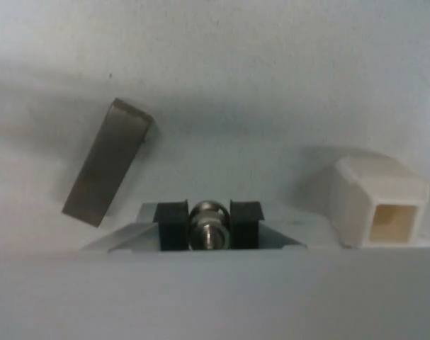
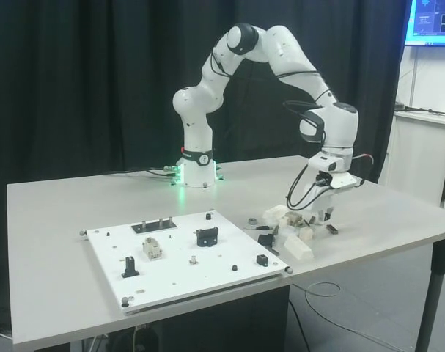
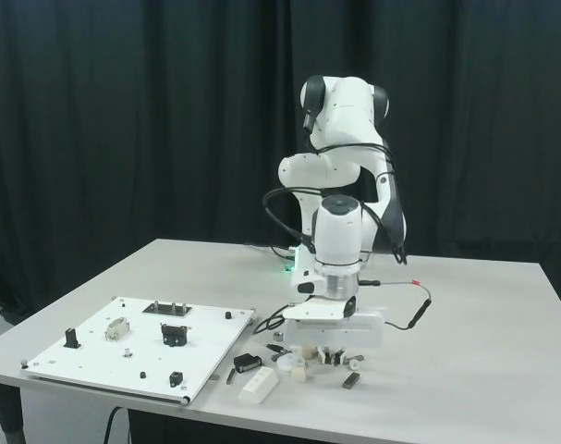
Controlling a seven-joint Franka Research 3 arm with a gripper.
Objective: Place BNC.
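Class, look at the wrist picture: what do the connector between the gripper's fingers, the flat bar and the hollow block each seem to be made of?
Connector: metal, likely plated, judging by its bright glints and turned rings.
Flat bar: probably dull metal; grey, matte, with sharp edges.
Hollow block: probably plastic; white, smooth, with rounded corners and thick walls around a square opening.

One white robot arm (image 2: 266, 66) stands on one grey table (image 2: 75, 213), with one white board (image 2: 178, 271) lying toward the table's front edge. One gripper (image 1: 209, 228) holds one metal BNC connector (image 1: 209, 225) between two black fingertips (image 1: 172, 225). In the wrist view, two loose pieces lie on the tabletop — one flat grey bar (image 1: 107, 161) and one white hollow block (image 1: 379, 202). Several more small parts are scattered beside the board's corner — too small to count reliably.
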